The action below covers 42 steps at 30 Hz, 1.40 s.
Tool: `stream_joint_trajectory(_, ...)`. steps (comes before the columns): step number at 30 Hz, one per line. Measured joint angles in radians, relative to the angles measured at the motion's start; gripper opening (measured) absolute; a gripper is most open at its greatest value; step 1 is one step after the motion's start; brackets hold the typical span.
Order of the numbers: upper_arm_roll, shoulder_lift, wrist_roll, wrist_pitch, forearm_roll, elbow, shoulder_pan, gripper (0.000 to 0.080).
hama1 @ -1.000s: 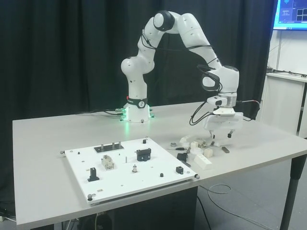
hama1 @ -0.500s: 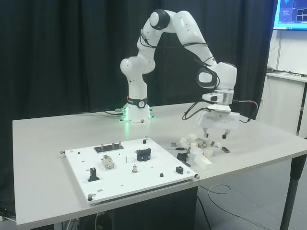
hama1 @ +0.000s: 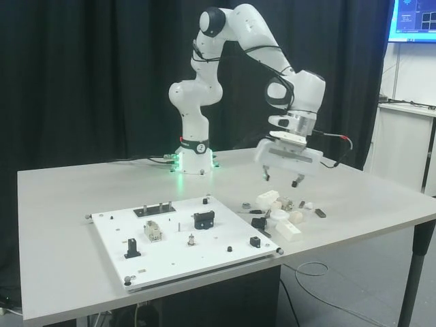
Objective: Remove square peg 1.
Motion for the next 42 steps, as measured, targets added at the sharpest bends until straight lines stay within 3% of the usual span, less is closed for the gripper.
stream_joint_trajectory(8,0.017,-0.026,0.0,-0.038,-0.057,0.009,-0.081,0.08)
stream_joint_trajectory(24,0.017,-0.035,0.032,-0.019,-0.091,0.009,-0.224,0.08)
stream_joint_trajectory(34,0.014,-0.028,0.016,0.08,-0.079,0.009,-0.329,0.08)
stream_joint_trajectory(42,0.001,-0.006,-0.08,0.195,0.008,0.014,-0.407,0.08)
